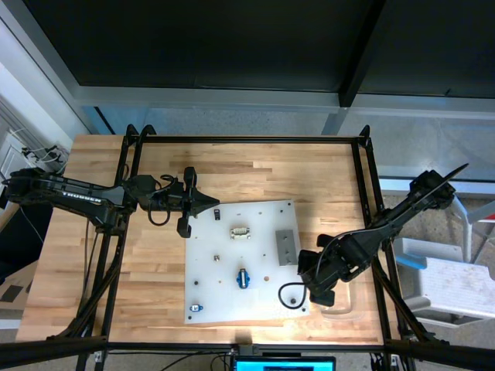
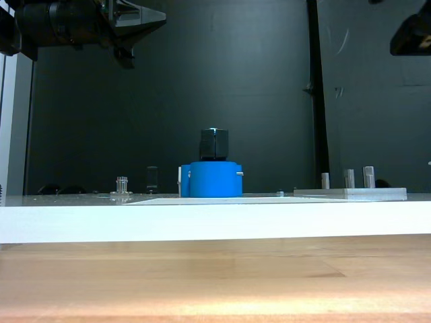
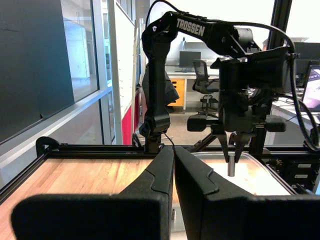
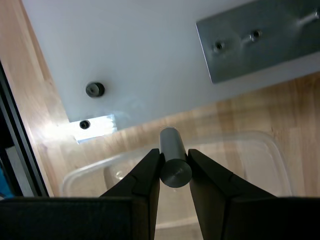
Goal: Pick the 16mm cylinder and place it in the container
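Clamping the 16mm cylinder [image 4: 175, 171], right hand [image 4: 173, 157] overhangs container [image 4: 261, 144] rim; left hand [image 3: 173, 161] aloft.

The right gripper [image 4: 173, 156] holds the 16mm cylinder [image 4: 175, 169] over the container [image 4: 270, 146], right of the task board [image 1: 232, 287]; the left gripper [image 1: 210, 202] hangs at its far-left corner.

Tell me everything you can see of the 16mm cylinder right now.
The 16mm cylinder is a short, smooth, dark grey round peg, metal by its look, with a flat end face. The right gripper pinches its sides, holding it upright in the air above the clear container beside the white board; it touches nothing else. The left gripper is shut, raised by the board's far left corner.
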Tool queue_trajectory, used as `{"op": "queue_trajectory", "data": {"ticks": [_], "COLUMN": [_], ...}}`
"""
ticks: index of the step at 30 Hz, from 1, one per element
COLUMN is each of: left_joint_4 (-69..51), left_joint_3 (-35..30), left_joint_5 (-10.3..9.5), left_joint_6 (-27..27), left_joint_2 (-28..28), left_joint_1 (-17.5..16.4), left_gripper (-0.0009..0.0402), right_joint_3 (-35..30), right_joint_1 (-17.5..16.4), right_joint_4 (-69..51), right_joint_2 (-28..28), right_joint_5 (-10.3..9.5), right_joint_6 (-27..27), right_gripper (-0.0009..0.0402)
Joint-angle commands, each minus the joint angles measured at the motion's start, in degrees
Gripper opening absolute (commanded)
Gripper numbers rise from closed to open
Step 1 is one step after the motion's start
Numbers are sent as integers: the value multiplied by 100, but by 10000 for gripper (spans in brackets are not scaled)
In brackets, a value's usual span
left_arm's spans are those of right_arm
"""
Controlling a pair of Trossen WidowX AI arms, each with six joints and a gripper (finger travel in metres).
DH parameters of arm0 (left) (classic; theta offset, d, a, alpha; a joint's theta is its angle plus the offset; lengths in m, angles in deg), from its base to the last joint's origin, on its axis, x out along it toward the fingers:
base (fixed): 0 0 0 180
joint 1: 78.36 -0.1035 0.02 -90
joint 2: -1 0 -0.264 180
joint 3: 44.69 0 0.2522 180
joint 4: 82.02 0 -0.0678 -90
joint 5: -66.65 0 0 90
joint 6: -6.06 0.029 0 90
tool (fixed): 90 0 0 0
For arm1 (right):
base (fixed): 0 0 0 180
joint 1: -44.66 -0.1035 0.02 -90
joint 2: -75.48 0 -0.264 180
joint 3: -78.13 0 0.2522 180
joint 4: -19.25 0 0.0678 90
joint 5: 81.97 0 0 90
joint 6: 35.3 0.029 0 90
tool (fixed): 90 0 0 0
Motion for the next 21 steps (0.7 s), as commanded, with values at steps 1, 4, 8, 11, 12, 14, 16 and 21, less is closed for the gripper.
{"op": "queue_trajectory", "data": {"ticks": [1,4,8,11,12,14,16,21], "left_joint_4": [2,2,2,2,2,2,2,2], "left_joint_3": [0,0,0,0,0,0,0,0], "left_joint_5": [0,0,0,0,0,0,0,0], "left_joint_6": [2,2,2,2,2,2,2,2], "left_joint_2": [-2,-2,-2,-2,-2,-2,-2,-2], "left_joint_1": [-2,0,0,-2,0,0,0,0], "left_gripper": [0,0,0,0,0,0,0,0], "right_joint_3": [219,372,684,981,1091,1283,1493,2000], "right_joint_1": [-85,-212,-428,-546,-562,-608,-645,-682], "right_joint_4": [42,52,291,625,761,968,1200,1792], "right_joint_2": [162,269,396,490,518,564,632,822], "right_joint_5": [-4,-4,-48,-151,-212,-313,-376,-562], "right_joint_6": [142,278,485,638,688,800,896,1036], "right_gripper": [32,32,32,32,32,32,32,32]}}
